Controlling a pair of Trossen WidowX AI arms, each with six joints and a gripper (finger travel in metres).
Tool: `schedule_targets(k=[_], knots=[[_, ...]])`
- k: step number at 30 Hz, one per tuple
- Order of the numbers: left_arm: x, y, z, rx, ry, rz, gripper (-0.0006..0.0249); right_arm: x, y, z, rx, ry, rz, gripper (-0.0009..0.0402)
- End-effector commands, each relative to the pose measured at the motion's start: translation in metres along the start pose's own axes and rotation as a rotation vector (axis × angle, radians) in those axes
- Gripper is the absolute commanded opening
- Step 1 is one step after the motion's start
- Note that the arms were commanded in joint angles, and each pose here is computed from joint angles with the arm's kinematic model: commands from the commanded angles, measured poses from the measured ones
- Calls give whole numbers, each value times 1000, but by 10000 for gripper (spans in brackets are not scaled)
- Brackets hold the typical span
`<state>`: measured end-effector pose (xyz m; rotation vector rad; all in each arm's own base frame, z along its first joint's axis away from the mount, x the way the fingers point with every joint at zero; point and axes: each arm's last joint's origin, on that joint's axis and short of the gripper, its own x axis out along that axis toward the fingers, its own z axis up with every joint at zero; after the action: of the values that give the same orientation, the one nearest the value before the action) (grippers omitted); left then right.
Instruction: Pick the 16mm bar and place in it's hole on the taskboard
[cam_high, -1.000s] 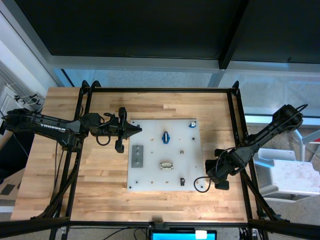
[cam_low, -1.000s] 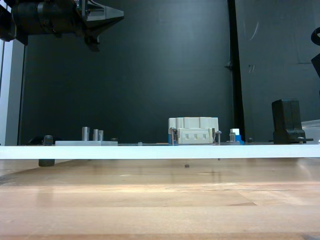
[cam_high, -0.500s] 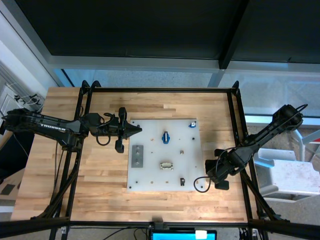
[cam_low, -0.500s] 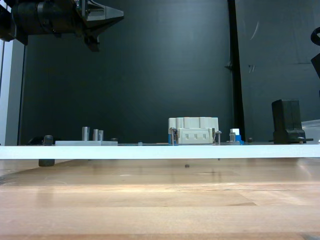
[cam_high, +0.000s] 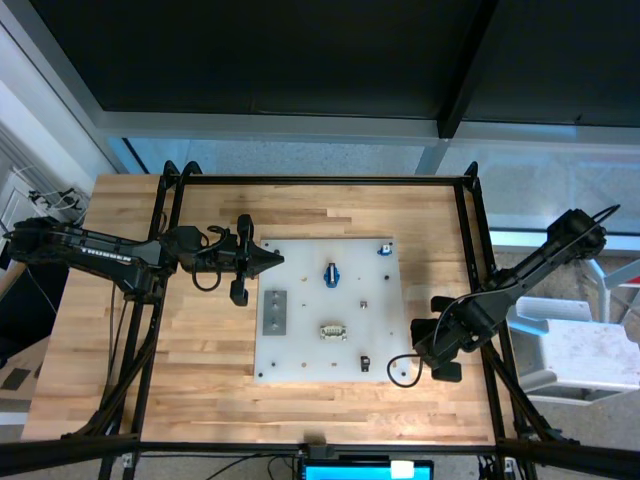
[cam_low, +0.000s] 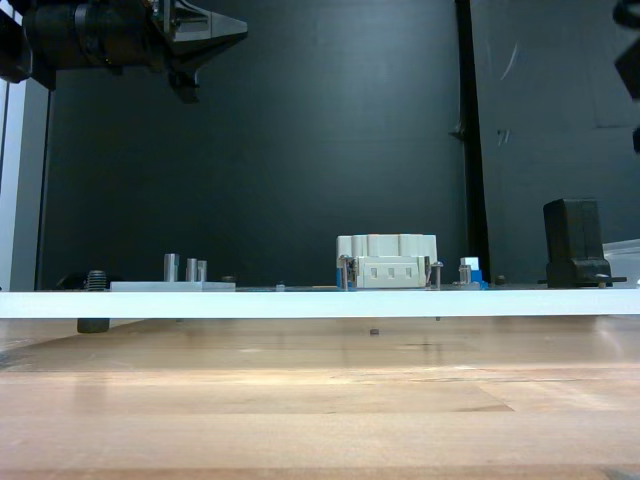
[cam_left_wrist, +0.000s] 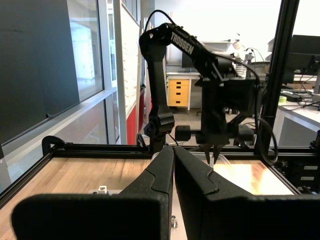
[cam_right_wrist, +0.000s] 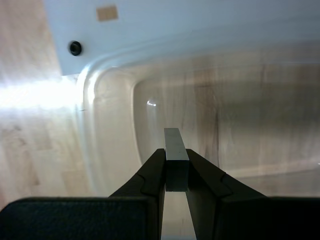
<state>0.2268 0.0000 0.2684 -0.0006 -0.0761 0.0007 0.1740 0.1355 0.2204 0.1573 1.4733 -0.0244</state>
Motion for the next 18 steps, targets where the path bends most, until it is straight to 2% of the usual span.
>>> schedule_targets(k=[1, 18], knots=[[0, 0, 0, 0, 0, 0, 0, -13, 2, 3, -2, -1, -1, 0], [0, 0, 0, 0, 0, 0, 0, -51, 23, 23, -80, 20, -19, 0]])
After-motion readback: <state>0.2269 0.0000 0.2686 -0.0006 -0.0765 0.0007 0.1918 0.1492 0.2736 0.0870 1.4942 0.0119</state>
